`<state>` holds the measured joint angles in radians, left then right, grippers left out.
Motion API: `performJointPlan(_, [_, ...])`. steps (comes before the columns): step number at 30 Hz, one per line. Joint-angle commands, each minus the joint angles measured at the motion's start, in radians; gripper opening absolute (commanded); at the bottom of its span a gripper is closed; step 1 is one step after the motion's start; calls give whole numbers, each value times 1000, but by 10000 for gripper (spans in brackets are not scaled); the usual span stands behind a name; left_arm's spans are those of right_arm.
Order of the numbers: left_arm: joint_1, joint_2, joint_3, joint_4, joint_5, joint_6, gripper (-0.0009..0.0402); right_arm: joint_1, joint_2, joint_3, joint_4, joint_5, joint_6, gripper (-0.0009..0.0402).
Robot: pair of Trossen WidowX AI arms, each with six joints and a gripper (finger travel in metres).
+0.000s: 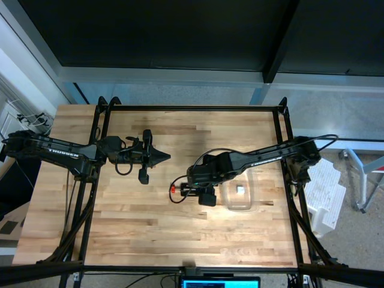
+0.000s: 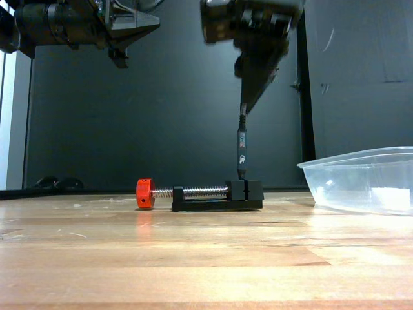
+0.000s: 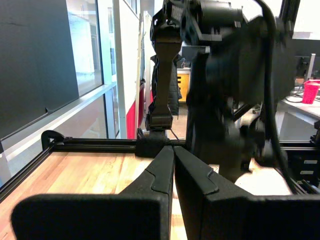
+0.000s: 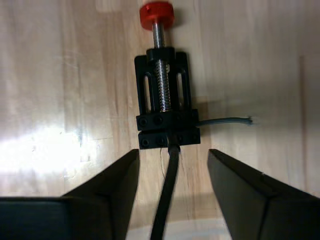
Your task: Pick the USB-C connector and install on taskboard
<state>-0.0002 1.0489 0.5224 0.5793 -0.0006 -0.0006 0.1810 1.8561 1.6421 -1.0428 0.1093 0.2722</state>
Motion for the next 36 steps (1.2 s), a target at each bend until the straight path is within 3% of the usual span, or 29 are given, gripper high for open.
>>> performJointPlan(1, [0, 0, 0, 1, 0, 0, 0, 0, -42, 3, -3, 2, -29, 234])
performJointPlan(11, [0, 0, 0, -6, 0, 0, 0, -1, -119, -9, -23, 2, -47, 251])
performJointPlan(17, [0, 0, 0, -6, 0, 0, 0, -13, -185, -86, 54, 2, -46, 246])
performJointPlan(22, [0, 0, 0, -5, 0, 0, 0, -53, -316, -234, 296, 2, -82, 189])
performJointPlan(34, [0, 0, 0, -6, 0, 0, 0, -146, -618, -609, 856, -10, -196, -4])
performJointPlan(36, [0, 0, 0, -6, 0, 0, 0, -160, -660, -665, 926, -29, -200, 5])
